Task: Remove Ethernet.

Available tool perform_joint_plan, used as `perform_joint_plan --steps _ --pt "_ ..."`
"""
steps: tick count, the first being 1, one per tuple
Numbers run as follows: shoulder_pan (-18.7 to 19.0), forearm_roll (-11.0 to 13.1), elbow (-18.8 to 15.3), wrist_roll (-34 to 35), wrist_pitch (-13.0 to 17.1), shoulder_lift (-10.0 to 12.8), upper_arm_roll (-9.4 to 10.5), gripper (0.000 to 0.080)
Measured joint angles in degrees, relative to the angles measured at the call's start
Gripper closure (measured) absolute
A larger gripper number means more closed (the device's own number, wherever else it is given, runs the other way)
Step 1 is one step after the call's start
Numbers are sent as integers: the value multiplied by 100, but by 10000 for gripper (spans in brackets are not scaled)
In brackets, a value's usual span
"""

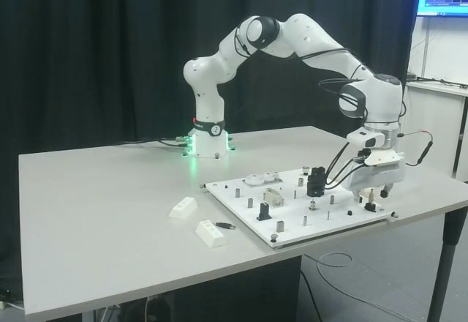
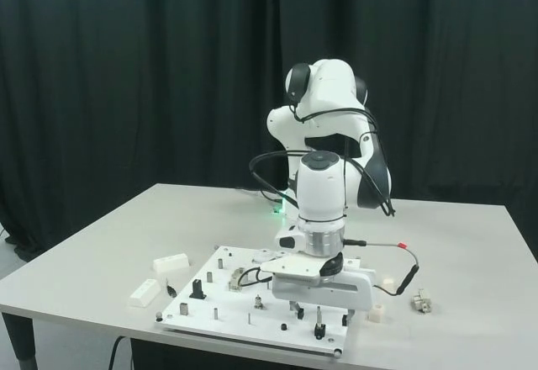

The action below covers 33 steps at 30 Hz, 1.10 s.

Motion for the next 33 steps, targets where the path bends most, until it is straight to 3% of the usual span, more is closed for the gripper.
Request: perform_joint_plan --steps 30,31,33 --pt "-50 0 139 3 -9 124 0 3" --pt "-51 0 144 3 -9 128 -1 286" --pt "-52 0 151 3 -11 134 -1 286"
